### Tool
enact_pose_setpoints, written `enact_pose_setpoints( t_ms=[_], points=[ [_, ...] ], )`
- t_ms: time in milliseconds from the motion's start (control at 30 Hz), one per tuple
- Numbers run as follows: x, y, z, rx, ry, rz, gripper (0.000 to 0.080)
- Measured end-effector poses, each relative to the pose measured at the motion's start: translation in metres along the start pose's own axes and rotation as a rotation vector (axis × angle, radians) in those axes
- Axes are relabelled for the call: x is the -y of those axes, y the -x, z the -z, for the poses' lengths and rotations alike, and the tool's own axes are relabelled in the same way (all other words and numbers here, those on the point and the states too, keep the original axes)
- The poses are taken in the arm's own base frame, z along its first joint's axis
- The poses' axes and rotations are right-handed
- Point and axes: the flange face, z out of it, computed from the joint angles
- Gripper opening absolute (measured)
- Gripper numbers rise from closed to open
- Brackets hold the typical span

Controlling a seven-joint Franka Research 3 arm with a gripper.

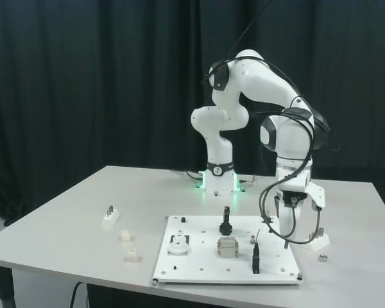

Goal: Insert square peg 4.

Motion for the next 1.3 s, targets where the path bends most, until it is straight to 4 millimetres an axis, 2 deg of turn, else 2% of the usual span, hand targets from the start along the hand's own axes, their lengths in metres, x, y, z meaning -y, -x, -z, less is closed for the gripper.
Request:
enact_pose_setpoints(
  t_ms=[600,1300],
  points=[
    [-0.011,-0.005,-0.022,-0.013,0.017,0.122,0.015],
    [-0.013,-0.006,-0.056,-0.006,0.001,0.116,0.015]
  ],
)
